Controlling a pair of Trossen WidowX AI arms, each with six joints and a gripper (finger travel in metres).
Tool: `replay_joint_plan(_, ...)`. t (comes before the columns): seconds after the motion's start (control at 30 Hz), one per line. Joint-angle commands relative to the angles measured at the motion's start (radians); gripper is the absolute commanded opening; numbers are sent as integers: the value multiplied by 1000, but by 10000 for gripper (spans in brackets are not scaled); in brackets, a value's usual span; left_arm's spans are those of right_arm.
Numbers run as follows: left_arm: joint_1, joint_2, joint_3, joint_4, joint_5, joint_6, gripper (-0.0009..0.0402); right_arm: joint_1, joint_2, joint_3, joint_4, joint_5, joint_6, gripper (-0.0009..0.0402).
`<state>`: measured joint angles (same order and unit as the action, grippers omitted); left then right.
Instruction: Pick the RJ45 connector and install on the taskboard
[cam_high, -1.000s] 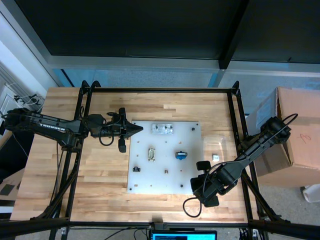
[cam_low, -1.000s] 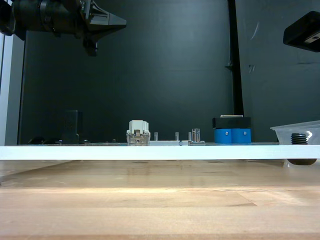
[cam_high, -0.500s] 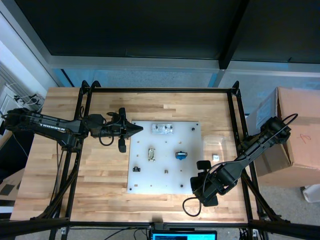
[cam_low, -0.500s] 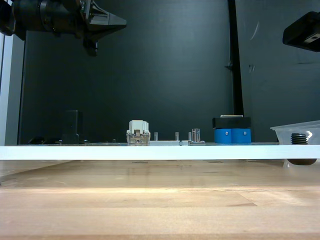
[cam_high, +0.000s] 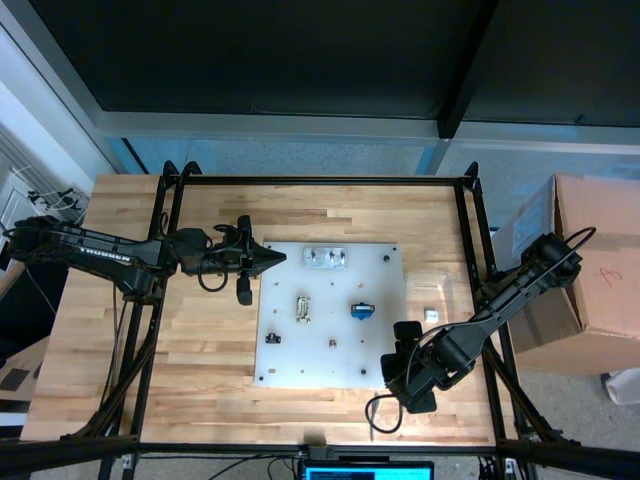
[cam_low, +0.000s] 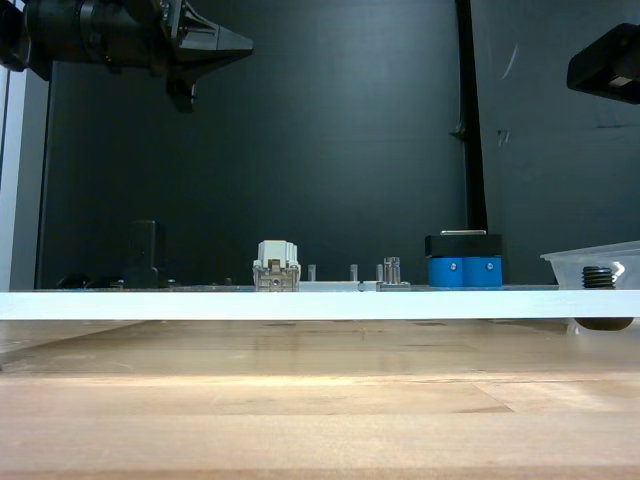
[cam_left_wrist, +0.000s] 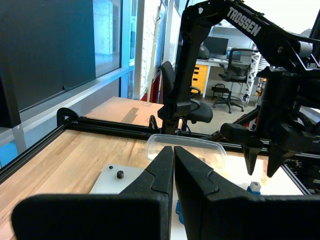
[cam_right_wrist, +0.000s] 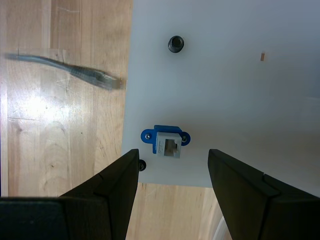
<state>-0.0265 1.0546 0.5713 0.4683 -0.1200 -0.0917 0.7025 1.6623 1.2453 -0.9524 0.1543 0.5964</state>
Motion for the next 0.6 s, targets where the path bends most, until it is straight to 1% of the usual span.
replay_joint_plan(0.03,0,0,0,0,0,0,0,0,0,0,2,0,0,192)
replay_joint_plan(0.17,0,0,0,0,0,0,0,4,0,1,20,-3,0,192)
replay_joint_plan(0.23,0,0,0,0,0,0,0,11,3,5,32,-13,5,192)
replay_joint_plan(0.3,0,0,0,0,0,0,0,17,19,23,28,-24,15,192)
replay_joint_plan(0.4,0,0,0,0,0,0,0,37,51,60,31,-24,3,192)
replay_joint_plan(0.47,0,0,0,0,0,0,0,53,82,95,32,-24,-71,192)
replay_joint_plan(0.6,0,0,0,0,0,0,0,80,149,166,31,-24,-316,192)
